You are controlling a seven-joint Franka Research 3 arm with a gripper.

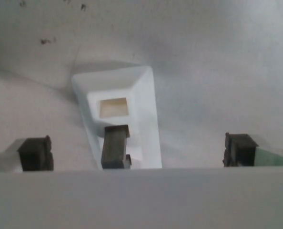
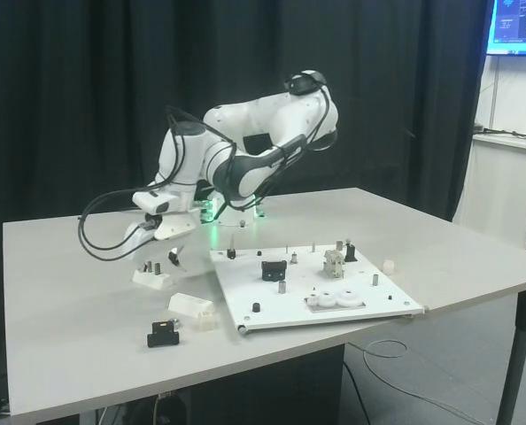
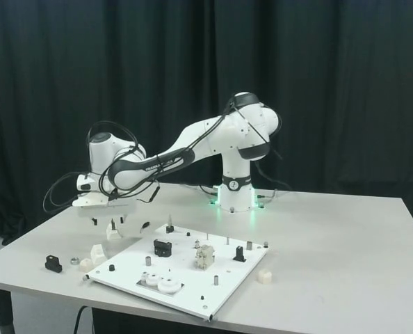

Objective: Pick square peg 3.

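Square peg 3 (image 1: pixel 115 145) is a short dark peg standing upright in a white holder block (image 1: pixel 142 114) on the grey table. Beside the peg the block has an empty square hole (image 1: pixel 114 107). My gripper (image 1: pixel 137 151) hangs open just above the block, one black fingertip (image 1: pixel 35 153) on each side of the peg and well apart from it. From the room, the peg (image 2: pixel 155 264) and its holder (image 2: pixel 152 277) sit left of the white board, under the gripper (image 2: pixel 159 261). The second room view shows the holder (image 3: pixel 113 234) below the gripper (image 3: pixel 119 223) too.
A white assembly board (image 2: pixel 272 305) with pegs, gears and small parts lies right of the holder. A white block (image 2: pixel 192 310) and a black part (image 2: pixel 163 335) lie nearer the table's front edge. A small white piece (image 2: pixel 388 265) sits beyond the board's right side.
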